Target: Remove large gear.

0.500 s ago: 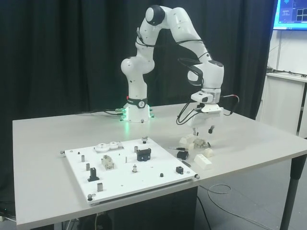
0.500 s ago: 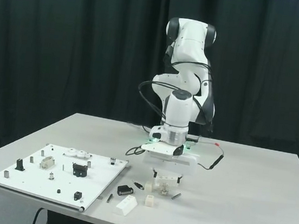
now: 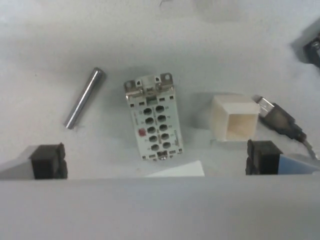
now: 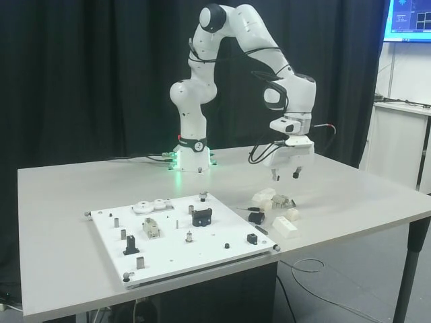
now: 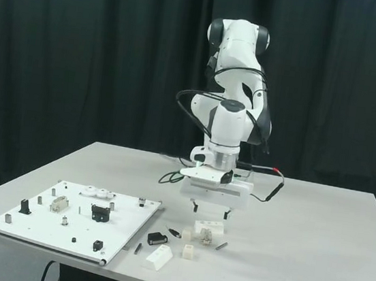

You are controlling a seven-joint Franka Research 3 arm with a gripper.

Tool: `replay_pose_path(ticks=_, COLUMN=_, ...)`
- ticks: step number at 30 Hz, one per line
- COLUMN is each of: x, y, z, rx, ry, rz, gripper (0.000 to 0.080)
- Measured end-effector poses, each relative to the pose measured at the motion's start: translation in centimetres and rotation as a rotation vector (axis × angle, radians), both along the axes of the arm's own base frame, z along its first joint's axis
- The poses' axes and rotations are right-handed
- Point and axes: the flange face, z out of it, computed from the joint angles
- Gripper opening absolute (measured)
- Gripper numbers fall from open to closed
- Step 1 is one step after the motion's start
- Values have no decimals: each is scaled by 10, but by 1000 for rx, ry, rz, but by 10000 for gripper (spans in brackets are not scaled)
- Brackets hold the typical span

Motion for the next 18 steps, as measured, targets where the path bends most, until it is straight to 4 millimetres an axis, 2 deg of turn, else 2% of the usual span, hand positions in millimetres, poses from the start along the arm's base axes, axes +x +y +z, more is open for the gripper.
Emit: replay_pose_path(ticks=18, x=1, y=-3, z=8, rx=-18, ry=-9, rz=21, gripper=800)
